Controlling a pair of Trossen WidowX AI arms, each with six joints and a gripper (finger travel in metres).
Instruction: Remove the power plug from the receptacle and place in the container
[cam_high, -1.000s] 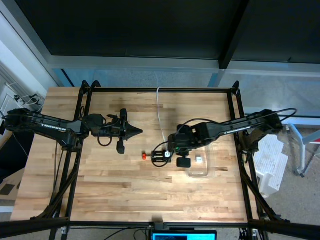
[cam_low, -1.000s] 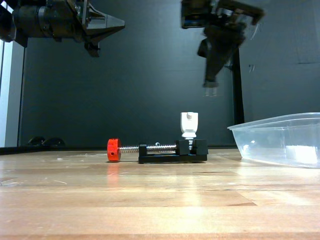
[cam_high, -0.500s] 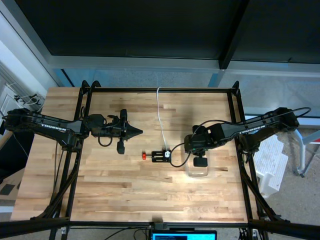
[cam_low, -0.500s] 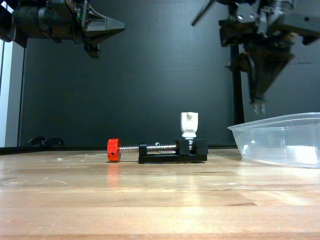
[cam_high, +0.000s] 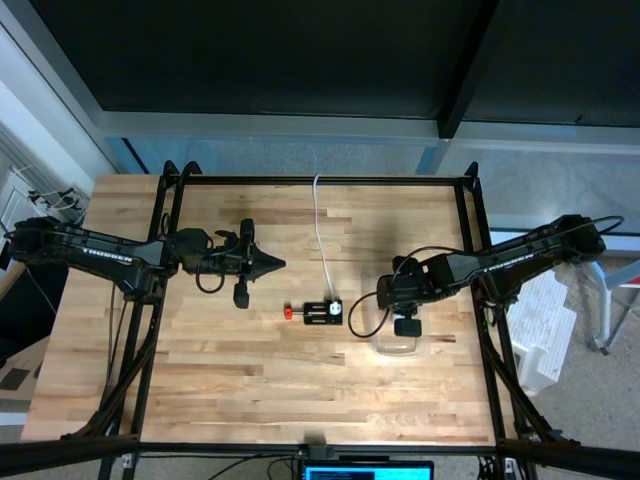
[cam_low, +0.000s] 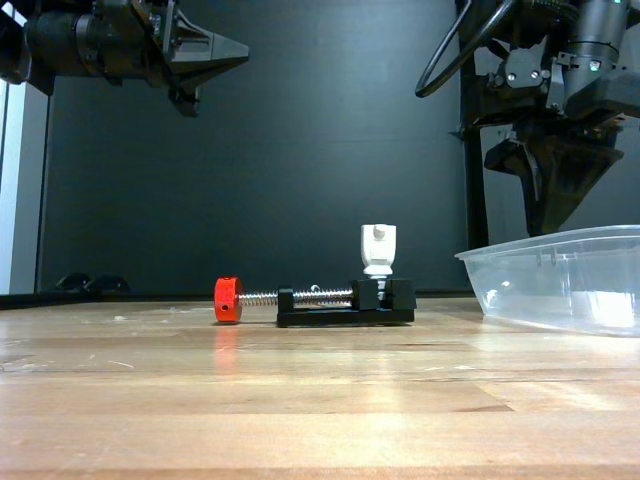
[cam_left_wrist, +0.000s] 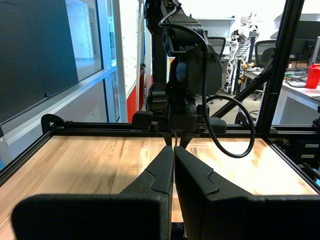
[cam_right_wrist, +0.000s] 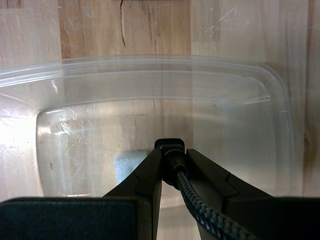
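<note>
Glossy clear plastic container (cam_right_wrist: 250, 107), matt black power plug (cam_right_wrist: 171, 149), scuffed wooden table (cam_high: 250, 365)

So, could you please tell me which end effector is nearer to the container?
Right. The right end effector hangs just above the container, gripping the power plug; the left end effector sits far away, past the receptacle.

On the light wooden table (cam_high: 250, 380), the small black block-shaped receptacle with a red knob (cam_high: 322, 311) sits near the middle, and its long white cable (cam_high: 320, 225) runs toward the far edge. The clear plastic rectangular container (cam_high: 395, 346) lies just right of it, apart. The right gripper (cam_right_wrist: 172, 157) hangs over the container, clamping the tiny black power plug (cam_right_wrist: 170, 148) above its floor, near a small white mark (cam_right_wrist: 125, 167). The left gripper (cam_high: 275, 264), fingers pressed together, hovers left of and behind the receptacle.
</note>
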